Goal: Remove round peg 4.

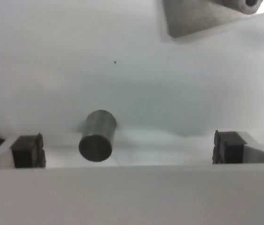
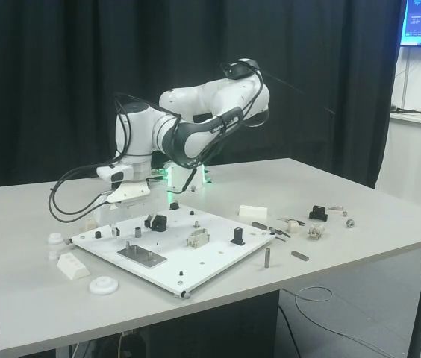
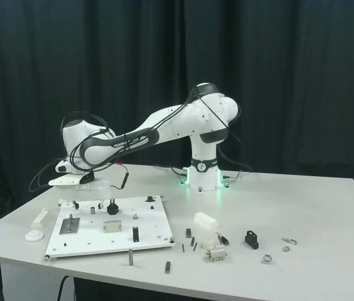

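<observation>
My jaws point(image 1: 128, 149) are released, pads point(image 1: 28, 151) set wide apart. Round peg 4 point(image 1: 97, 136) stands upright in the white board point(image 1: 132, 84), lower centre of the wrist view, between the pads and nearer one, touching neither. In the first room view I hover at the board's point(image 2: 195, 268) far-left edge.

Grey table point(image 2: 360, 201); white board point(image 3: 155, 241) on it; loose small parts point(image 3: 252, 239) beside; black curtain point(image 3: 302, 75) behind.
</observation>
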